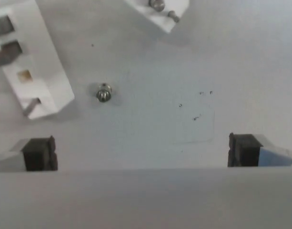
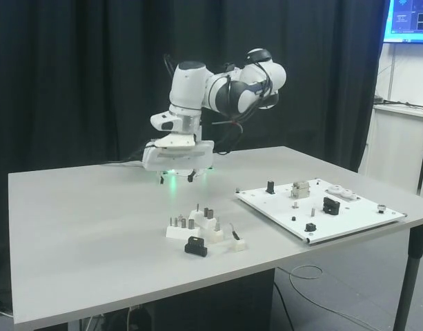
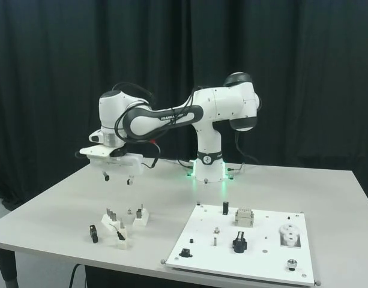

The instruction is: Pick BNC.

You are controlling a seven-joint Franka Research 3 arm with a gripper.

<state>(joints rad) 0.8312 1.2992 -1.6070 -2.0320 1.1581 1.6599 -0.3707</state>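
The white arm's gripper hangs above the grey table with its black-padded fingers spread wide and grasping nothing. The small round metal BNC connector stands alone on the table, at about eleven o'clock from the midpoint between the pads, just beside the long white slotted parts holder. To do this well, I judge the gripper should centre over the connector before descending, keeping clear of that holder.
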